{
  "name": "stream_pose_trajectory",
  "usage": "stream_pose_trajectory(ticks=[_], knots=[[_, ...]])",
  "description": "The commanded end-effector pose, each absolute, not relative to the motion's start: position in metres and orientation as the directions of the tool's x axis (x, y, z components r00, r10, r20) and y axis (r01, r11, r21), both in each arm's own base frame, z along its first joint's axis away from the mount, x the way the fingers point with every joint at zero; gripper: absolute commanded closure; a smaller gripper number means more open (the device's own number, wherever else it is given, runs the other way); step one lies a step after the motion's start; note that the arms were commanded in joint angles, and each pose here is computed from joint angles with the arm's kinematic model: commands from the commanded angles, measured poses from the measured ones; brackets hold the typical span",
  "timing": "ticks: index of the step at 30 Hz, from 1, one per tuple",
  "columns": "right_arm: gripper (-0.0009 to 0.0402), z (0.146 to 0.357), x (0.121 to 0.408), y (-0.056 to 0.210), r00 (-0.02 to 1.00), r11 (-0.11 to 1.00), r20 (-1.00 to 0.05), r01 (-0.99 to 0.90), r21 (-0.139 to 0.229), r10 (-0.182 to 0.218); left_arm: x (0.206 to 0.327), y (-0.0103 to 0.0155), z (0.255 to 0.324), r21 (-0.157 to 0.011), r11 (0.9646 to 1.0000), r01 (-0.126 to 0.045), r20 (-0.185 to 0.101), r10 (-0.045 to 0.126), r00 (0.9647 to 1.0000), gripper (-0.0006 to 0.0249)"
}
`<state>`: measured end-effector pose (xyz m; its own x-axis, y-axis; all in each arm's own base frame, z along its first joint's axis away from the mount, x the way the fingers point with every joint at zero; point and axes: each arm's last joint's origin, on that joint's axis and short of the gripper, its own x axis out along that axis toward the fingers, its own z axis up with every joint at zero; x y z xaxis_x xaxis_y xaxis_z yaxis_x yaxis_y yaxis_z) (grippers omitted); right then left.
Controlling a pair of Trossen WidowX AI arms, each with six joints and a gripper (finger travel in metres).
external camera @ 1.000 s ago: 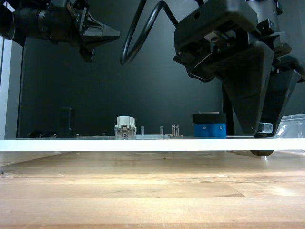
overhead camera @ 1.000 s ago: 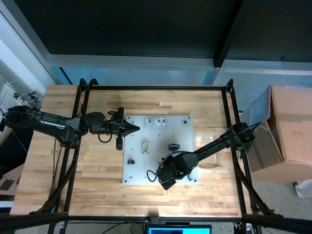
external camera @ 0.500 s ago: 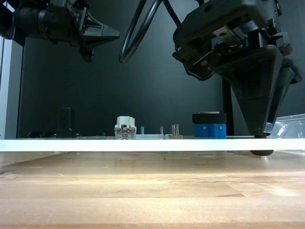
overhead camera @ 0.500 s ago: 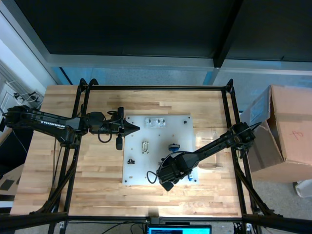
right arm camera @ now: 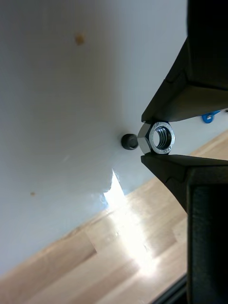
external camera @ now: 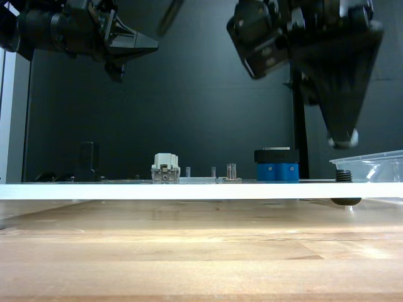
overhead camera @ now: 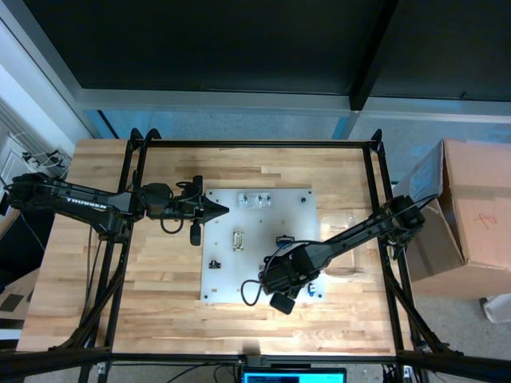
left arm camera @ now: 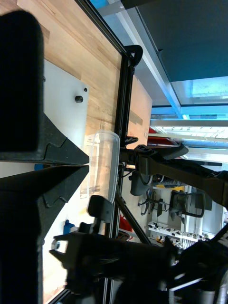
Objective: Unfasten the M12 nut and place it in the container
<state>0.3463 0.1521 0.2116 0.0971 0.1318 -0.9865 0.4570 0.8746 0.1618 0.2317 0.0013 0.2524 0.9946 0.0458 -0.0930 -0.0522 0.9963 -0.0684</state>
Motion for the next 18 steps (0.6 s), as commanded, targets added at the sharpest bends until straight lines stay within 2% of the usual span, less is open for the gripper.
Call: stream_pose_trajectory(ticks=[1, 3, 5, 8, 11, 18], knots=[[0.0385, 0.226, 0.340, 0.146, 0.103, 0.880, -0.986, 0.446, 0.165, 0.133, 0.232, 0.0013, 0.2524, -0.068, 0.9963, -0.052, -0.093, 0.045, 0.9946, 0.0243], [0.0385, 0.235, 0.334, 0.143, 0.116, 0.886, -0.986, 0.436, 0.157, 0.117, 0.232, 0.0013, 0.2524, -0.068, 0.9963, -0.052, -0.092, 0.045, 0.9947, 0.0243], [0.0385, 0.243, 0.328, 0.139, 0.136, 0.896, -0.987, 0.424, 0.132, 0.081, 0.232, 0.0013, 0.2523, -0.068, 0.9963, -0.052, -0.093, 0.045, 0.9946, 0.0243], [0.0385, 0.253, 0.318, 0.135, 0.155, 0.908, -0.985, 0.397, 0.133, 0.076, 0.232, 0.0013, 0.2526, -0.068, 0.9963, -0.052, -0.092, 0.045, 0.9947, 0.0243], [0.0385, 0.261, 0.303, 0.127, 0.153, 0.918, -0.987, 0.382, 0.105, 0.049, 0.232, 0.0013, 0.2524, -0.068, 0.9963, -0.052, -0.093, 0.045, 0.9946, 0.0243], [0.0385, 0.265, 0.254, 0.100, 0.151, 0.927, -0.988, 0.366, 0.086, 0.032, 0.232, 0.0013, 0.2524, -0.068, 0.9963, -0.052, -0.093, 0.045, 0.9946, 0.0243]])
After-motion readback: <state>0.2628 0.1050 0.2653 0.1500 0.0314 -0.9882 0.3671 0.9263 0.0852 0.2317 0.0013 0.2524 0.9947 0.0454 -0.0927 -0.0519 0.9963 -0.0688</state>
